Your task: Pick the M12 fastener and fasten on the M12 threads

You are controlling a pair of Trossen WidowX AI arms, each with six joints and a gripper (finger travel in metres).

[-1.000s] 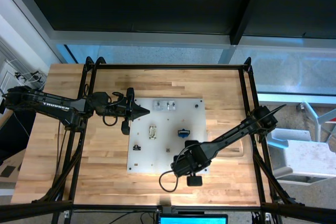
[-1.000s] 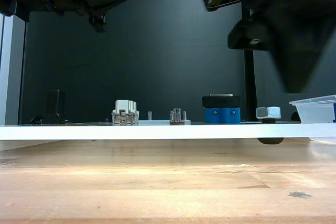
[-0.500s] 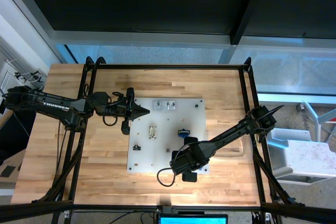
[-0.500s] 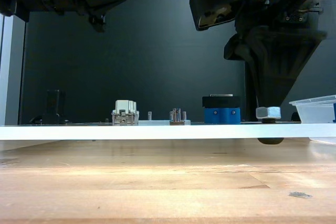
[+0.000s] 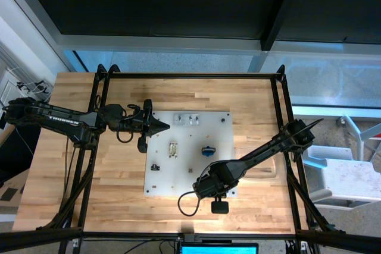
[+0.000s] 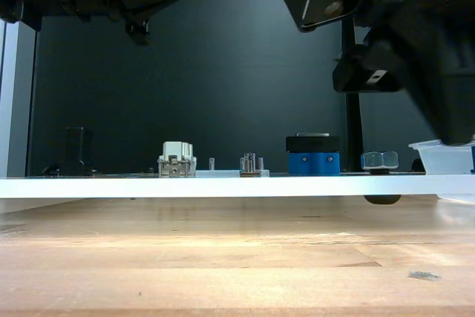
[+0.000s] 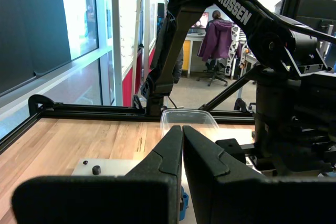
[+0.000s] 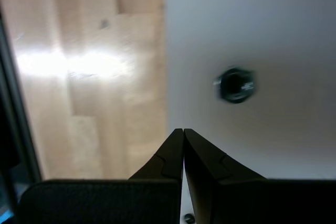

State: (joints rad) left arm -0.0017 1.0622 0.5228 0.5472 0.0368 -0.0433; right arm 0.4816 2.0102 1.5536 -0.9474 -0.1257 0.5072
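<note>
Now the right claw (image 8: 183,130), clenched empty, has risen away from the M12 fastener (image 6: 379,159); left claw (image 7: 182,128), clenched, hovers far-left.

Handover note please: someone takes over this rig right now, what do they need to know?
Left tool: shut, empty, parked high over the board's far left edge.
Right tool: shut, empty, raised near the stud at the board's near right edge.
Nut: on its stud, apart from the clear tray.
Done: nut placed. Left: tightness cannot be told; check, tighten if needed.
</note>
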